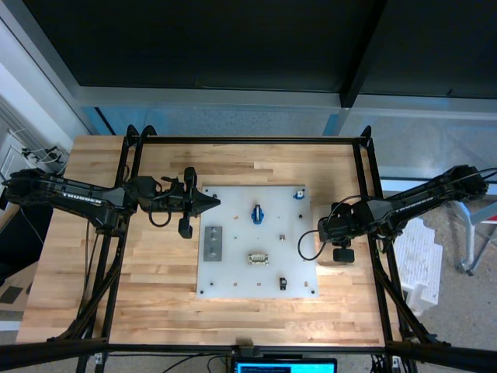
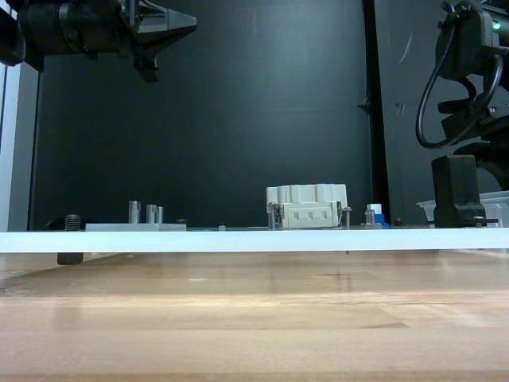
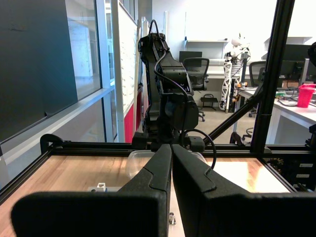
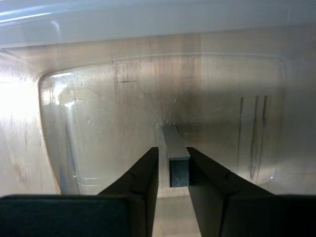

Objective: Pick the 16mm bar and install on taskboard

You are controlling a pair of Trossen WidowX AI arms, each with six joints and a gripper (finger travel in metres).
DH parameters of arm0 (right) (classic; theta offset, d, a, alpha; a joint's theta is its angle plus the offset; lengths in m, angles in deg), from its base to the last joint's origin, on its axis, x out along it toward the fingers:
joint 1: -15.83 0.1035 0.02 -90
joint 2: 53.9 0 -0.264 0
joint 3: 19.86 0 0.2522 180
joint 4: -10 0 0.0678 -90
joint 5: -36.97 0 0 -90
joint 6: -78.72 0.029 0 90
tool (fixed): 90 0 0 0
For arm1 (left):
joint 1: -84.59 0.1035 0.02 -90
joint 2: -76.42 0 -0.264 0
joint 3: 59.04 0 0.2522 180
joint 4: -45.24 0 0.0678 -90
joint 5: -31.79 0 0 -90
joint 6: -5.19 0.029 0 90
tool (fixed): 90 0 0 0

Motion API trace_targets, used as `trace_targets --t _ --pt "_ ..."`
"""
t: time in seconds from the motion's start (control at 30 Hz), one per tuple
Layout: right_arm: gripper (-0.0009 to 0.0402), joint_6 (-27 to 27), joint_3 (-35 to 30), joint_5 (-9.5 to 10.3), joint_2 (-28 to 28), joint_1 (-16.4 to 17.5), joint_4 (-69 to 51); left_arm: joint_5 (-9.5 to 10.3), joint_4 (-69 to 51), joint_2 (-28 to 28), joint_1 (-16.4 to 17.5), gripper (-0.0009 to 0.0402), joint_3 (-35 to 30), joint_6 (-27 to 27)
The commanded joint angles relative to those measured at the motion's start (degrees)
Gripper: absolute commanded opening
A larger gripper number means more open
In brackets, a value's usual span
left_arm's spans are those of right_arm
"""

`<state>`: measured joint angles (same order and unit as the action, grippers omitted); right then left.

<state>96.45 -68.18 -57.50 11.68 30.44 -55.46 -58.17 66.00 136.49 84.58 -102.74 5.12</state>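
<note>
Two tools: right tool [image 4: 172,149], narrowly parted, straddles the 16mm bar [image 4: 179,172] in a clear tray [image 4: 98,103]; left tool [image 1: 213,203], closed and empty, hovers over the taskboard [image 1: 233,272].

White taskboard [image 1: 233,281], blue knob [image 1: 257,212], grey block [image 1: 212,243]

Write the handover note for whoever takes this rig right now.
Left hand: shut, holding nothing, hovering high over the left edge of the taskboard.
Right hand: open, lowered into the clear tray just right of the board. Its fingers flank the 16mm bar, with a gap visible on one side.
Done: right hand lined up on the bar, which lies on the tray floor.
Left: close on the bar, lift it out, carry it to the board and install it.
</note>
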Motion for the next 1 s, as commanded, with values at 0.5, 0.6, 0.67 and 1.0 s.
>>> trace_targets --t 0.5,0.6,0.67,1.0 --pt "0.0001 0.2 -0.8 0.04 -1.2 0.0 -0.1 -0.02 0.0 0.0 0.0 0.0000 0.0 0.0" --pt "-0.0001 0.1 -2.9 0.00 -1.8 0.0 -1.9 -0.02 0.0 0.0 0.0 0.0000 0.0 0.0" --pt "0.0000 -0.2 -4.5 -0.02 -1.8 0.0 -3.9 -0.02 0.0 0.0 0.0 0.0000 0.0 0.0" --pt "0.0000 -0.7 -12.4 0.00 -1.7 0.0 -11.1 -0.02 0.0 0.0 0.0 0.0000 0.0 0.0"
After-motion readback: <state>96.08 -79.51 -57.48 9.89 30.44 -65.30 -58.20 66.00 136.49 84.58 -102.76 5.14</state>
